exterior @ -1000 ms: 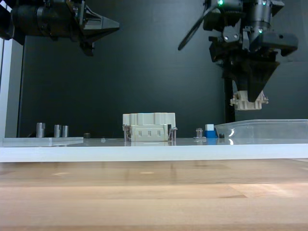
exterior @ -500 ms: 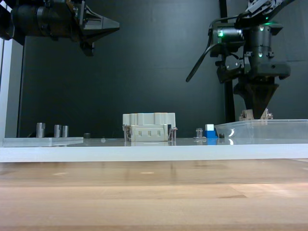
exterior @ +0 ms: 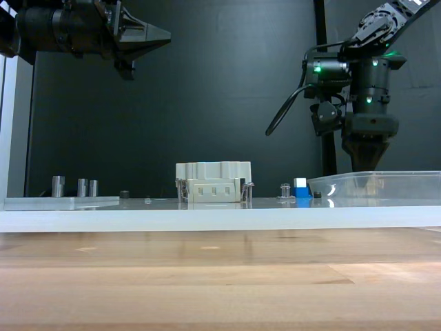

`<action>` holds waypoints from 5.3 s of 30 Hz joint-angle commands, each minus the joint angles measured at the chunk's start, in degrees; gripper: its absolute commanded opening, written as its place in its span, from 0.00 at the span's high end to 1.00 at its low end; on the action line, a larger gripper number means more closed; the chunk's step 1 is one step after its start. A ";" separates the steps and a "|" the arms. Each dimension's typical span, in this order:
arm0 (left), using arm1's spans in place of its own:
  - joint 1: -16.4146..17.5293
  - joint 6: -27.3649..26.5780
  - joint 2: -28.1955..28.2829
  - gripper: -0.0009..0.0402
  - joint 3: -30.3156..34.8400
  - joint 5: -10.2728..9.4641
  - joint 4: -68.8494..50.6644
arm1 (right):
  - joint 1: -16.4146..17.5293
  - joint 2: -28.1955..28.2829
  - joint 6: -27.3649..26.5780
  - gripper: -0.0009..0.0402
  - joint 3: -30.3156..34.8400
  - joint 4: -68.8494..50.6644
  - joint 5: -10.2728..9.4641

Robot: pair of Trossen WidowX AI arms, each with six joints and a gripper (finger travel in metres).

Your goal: Remove the HAN10-E connector and place it in the container

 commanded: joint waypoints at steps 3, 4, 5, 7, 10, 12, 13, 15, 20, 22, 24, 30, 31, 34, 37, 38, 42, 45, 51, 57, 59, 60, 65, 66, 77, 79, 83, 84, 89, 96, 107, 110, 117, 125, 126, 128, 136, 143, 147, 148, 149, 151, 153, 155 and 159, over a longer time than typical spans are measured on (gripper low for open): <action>0.02 0.00 0.00 0.98 0.00 0.02 0.00 | 0.02 0.09 0.24 0.92 -1.75 1.27 -0.02; 0.02 0.00 0.00 0.98 0.00 0.02 0.00 | 0.02 0.09 0.22 0.91 -1.92 1.31 -0.02; 0.02 0.00 0.00 0.98 0.00 0.02 0.00 | 0.02 0.09 0.22 0.90 -2.03 1.31 -0.02; 0.02 0.00 0.02 0.98 0.00 0.02 0.00 | 0.02 0.09 0.17 0.84 -2.05 1.40 -0.02; 0.02 0.00 0.00 0.98 0.00 0.02 0.00 | 0.07 0.07 0.20 0.74 -2.03 1.53 -0.07; 0.02 0.00 0.02 0.98 0.00 0.02 0.00 | 0.09 0.04 0.26 0.66 -2.03 1.60 -0.07; 0.02 0.00 0.00 0.98 0.00 0.02 0.00 | 0.09 0.04 0.31 0.62 -2.03 1.60 -0.07; 0.02 0.00 0.00 0.98 0.00 0.02 0.00 | 0.11 0.04 1.09 0.55 -2.03 1.64 -0.07; 0.00 0.00 0.00 0.98 0.00 0.02 0.00 | 0.33 0.04 1.33 0.39 -2.03 1.42 -0.92; 0.02 0.00 0.00 0.98 0.00 0.02 0.00 | 0.35 0.02 1.33 0.33 -1.95 1.42 -2.05; 0.00 0.00 0.02 0.98 0.00 0.02 0.00 | 0.55 0.02 1.46 0.29 -1.75 1.42 -2.08; 0.00 0.00 0.00 0.98 0.00 0.02 0.00 | 1.03 -0.13 2.43 0.25 -0.20 0.15 -2.03; 0.02 0.00 0.00 0.98 0.00 0.02 0.00 | 1.07 -0.24 2.67 0.25 0.20 -0.17 -1.95; 0.00 0.00 0.00 0.98 0.00 0.02 0.00 | 1.14 -0.79 3.28 0.25 1.55 -1.57 -1.97; 0.00 0.00 0.00 0.98 0.00 0.02 0.00 | 1.18 -1.73 3.89 0.25 2.71 -2.69 -1.60; 0.02 0.00 0.00 0.98 0.00 0.02 0.00 | 1.18 -2.16 4.02 0.25 3.06 -2.99 -1.51; 0.02 0.00 0.00 0.98 0.00 0.02 0.00 | 1.20 -4.22 4.79 0.25 4.04 -3.69 -1.53; 0.02 0.00 0.00 0.98 0.00 0.02 0.00 | 1.20 -5.18 5.77 0.25 4.04 -4.13 -1.55; 0.00 0.00 0.02 0.98 0.00 0.02 0.00 | 1.18 -5.29 5.57 0.25 4.04 -5.16 -1.53; 0.02 0.00 0.00 0.98 0.00 0.02 0.00 | 1.20 -5.29 6.10 0.25 4.02 -5.51 -1.53; 0.02 0.00 0.00 0.98 0.00 0.02 0.00 | 1.20 -5.29 7.56 0.25 4.02 -5.55 -1.55; 0.02 0.00 0.00 0.98 0.00 0.02 0.00 | 1.20 -5.29 7.82 0.25 4.04 -5.57 -1.55; 0.02 0.00 0.00 0.98 0.00 0.02 0.00 | 1.20 -5.29 8.59 0.25 4.02 -5.49 -1.55; 0.02 0.00 0.00 0.98 0.00 0.02 0.00 | 1.20 -5.29 8.61 0.25 4.02 -5.46 -1.55; 0.02 0.00 0.00 0.98 0.00 0.02 0.00 | 1.20 -5.29 8.59 0.25 4.04 -5.20 -1.55; 0.02 0.00 0.02 0.98 0.00 0.02 0.00 | 1.20 -5.29 8.59 0.25 4.04 -5.11 -1.55; 0.02 0.00 0.00 0.98 0.00 0.02 0.00 | 1.20 -5.29 8.59 0.25 4.02 -5.03 -1.55; 0.02 0.00 0.00 0.98 0.00 0.02 0.00 | 1.20 -5.29 8.61 0.25 4.04 -5.01 -1.55; 0.02 0.00 0.00 0.98 0.00 0.02 0.00 | 1.20 -5.29 8.59 0.25 4.02 -4.90 -1.55; 0.02 0.00 0.00 0.98 0.00 0.02 0.00 | 1.20 -5.29 8.59 0.25 4.04 -4.87 -1.55; 0.02 0.00 0.00 0.98 0.00 0.02 0.00 | 1.20 -5.29 8.59 0.25 4.02 -4.83 -1.55; 0.02 0.00 0.02 0.98 0.00 0.02 0.00 | 1.18 -5.29 8.59 0.25 4.02 -4.74 -1.55; 0.00 0.00 0.00 0.98 0.00 0.02 0.00 | 1.20 -5.29 8.59 0.25 4.02 -4.46 -1.55; 0.00 0.00 0.00 0.98 0.00 0.02 0.00 | 1.20 -5.29 8.59 0.25 4.02 -4.44 -1.55; 0.02 0.00 0.02 0.98 0.00 0.02 0.00 | 1.20 -5.29 8.61 0.25 4.02 -4.44 -1.55; 0.00 0.00 0.00 0.98 0.00 0.02 0.00 | 1.20 -5.29 8.59 0.25 4.02 -4.42 -1.55; 0.02 0.00 0.00 0.98 0.00 0.02 0.00 | 1.20 -5.29 8.59 0.25 4.04 -4.04 -1.55; 0.02 0.00 0.00 0.98 0.00 0.02 0.00 | 1.20 -5.29 8.59 0.25 4.04 -3.43 -1.55; 0.00 0.00 0.00 0.98 0.00 0.02 0.00 | 1.20 -5.29 8.59 0.25 4.02 -3.39 -1.55; 0.00 0.00 0.00 0.98 0.00 0.02 0.00 | 1.20 -5.29 8.59 0.25 4.04 -3.39 -1.55; 0.02 0.00 0.02 0.98 0.00 0.02 0.00 | 1.20 -5.29 8.59 0.25 4.04 -3.37 -1.55; 0.00 0.00 0.00 0.98 0.00 0.02 0.00 | 1.20 -5.29 8.59 0.25 4.02 -3.34 -1.55; 0.02 0.00 0.00 0.98 0.00 0.02 0.00 | 1.20 -5.29 8.59 0.25 4.04 -3.28 -1.55; 0.02 0.00 0.00 0.98 0.00 0.02 0.00 | 1.20 -5.29 8.59 0.25 4.02 -3.19 -1.55; 0.02 0.00 0.00 0.98 0.00 0.02 0.00 | 1.20 -5.29 8.59 0.25 4.02 -3.17 -1.55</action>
